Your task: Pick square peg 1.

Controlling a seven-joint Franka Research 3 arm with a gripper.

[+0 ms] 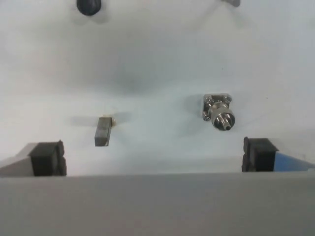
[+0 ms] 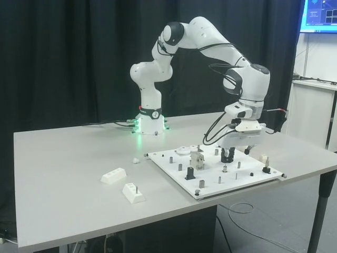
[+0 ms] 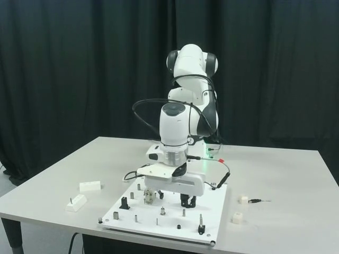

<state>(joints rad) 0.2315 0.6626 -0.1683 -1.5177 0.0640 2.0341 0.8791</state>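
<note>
The jaws [image 1: 152,156] hang released, the two black fingertips [image 1: 47,158] standing wide apart just above the white board [image 2: 231,182], gripping nothing. In the wrist view, the square peg [image 1: 103,131], a small grey upright block, stands on the board in the gap between the fingertips, nearer one of them and touching neither. Beside it, also between the fingertips, sits a metal connector [image 1: 219,113] with a square flange and a round threaded barrel. Farther off in that view a black round knob [image 1: 88,6] shows at the frame's edge.

From the first room view, the board lies on the grey bench [image 2: 63,168] near its front edge, studded with small pegs and fixtures, among them a black bracket [image 2: 190,173] and a white disc [image 2: 182,151]. Off the board, toward the bench's front, lie two white blocks [image 2: 114,175], one bearing a thin pin.

In the second room view the white arm [image 3: 175,137] bends forward and down over the middle of the board, a black cable [image 3: 145,111] looping off its wrist. Behind it the arm's base stands with a green light [image 2: 138,125], and a black curtain [image 3: 69,69] closes the room.
</note>
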